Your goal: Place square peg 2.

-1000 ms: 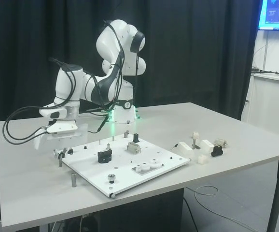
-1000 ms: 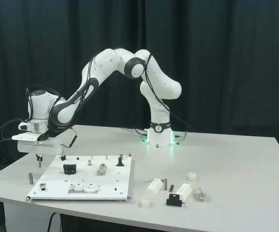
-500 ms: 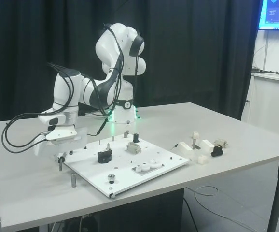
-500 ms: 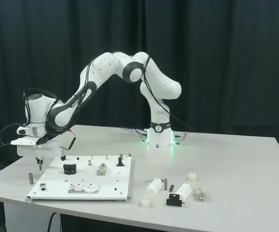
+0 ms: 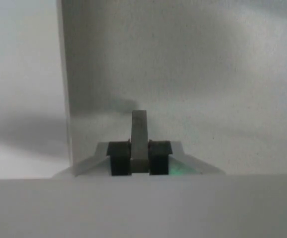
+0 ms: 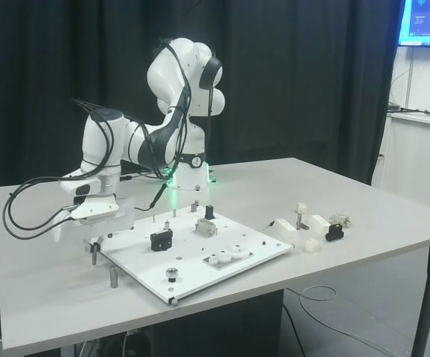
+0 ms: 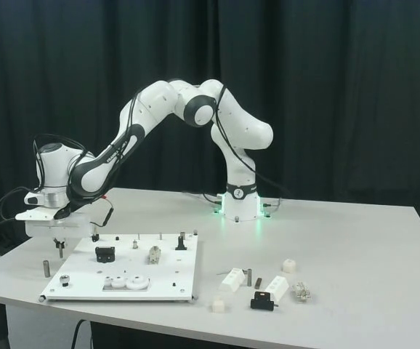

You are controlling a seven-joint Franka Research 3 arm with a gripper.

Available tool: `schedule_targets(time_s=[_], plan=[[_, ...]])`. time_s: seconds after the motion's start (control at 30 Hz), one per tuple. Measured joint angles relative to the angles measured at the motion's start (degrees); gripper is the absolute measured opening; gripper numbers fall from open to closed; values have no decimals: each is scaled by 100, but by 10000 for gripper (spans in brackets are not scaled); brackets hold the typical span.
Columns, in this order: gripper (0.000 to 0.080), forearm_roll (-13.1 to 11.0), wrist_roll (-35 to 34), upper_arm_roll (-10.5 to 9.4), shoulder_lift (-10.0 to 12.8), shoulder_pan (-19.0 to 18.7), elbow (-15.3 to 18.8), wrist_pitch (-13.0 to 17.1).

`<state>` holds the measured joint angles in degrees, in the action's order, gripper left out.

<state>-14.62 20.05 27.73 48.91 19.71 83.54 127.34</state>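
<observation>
the hand [image 5: 139, 159] grips the peg [image 5: 139, 134] tight, just off the board [image 6: 200, 253] edge; misaligned, it could jam or slip.

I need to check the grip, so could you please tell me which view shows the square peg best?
The wrist view: the square peg stands clamped between the end effector fingers, over the grey table. In both room views the peg is only a small sliver under the end effector, beside the white board.

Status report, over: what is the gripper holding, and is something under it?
Gripper shut on square peg. Peg hangs over grey table, beside white board edge. Nothing seen below.
</observation>
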Motion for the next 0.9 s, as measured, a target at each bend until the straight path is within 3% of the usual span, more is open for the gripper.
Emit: schedule_targets(time_s=[0.2,0.23,0.5,0.53,0.9], plan=[[76,-17,0,0,15,8,-28,-25],[235,-17,0,0,15,9,-32,-29],[235,-18,0,0,16,12,-90,-75],[734,-18,0,0,16,14,-106,-88],[786,-18,0,47,17,22,-293,-305]])
